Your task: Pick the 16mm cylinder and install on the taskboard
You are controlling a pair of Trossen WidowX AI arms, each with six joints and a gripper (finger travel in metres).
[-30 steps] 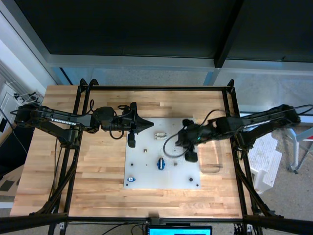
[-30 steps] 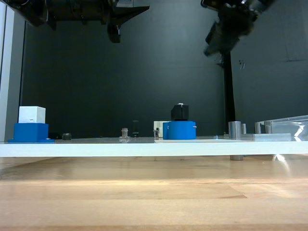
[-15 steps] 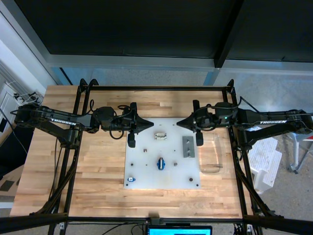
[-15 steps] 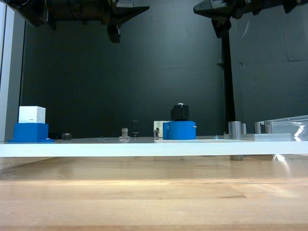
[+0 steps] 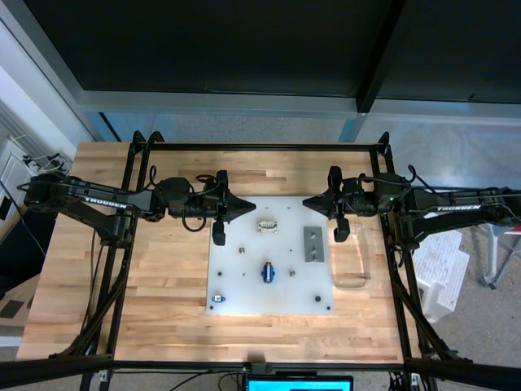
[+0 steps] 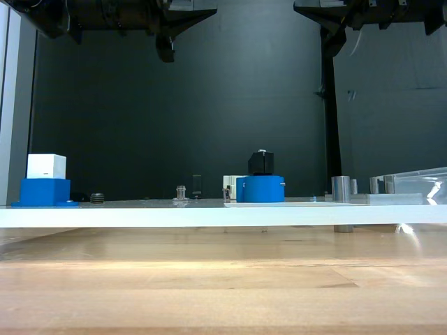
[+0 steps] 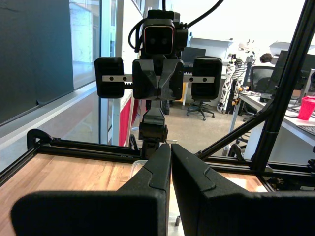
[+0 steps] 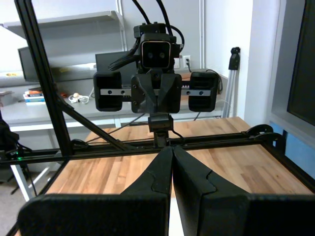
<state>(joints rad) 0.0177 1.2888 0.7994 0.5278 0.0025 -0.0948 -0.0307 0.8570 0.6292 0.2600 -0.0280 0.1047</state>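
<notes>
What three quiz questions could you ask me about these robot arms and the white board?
1. True or false: the left gripper and the right gripper both touch the white board.
2. Both grippers' fingers are: A) wide open, B) shut, C) holding a cup.
3. Fill the gap: the grey block lies between the blue fitting and the clear ____.
Key: 1 false, both hang high over the board's far edge, tips facing each other; 2 B; 3 tray.

Wooden table (image 5: 146,285); taskboard (image 5: 244,281), clear tray (image 5: 352,284) atop
</notes>
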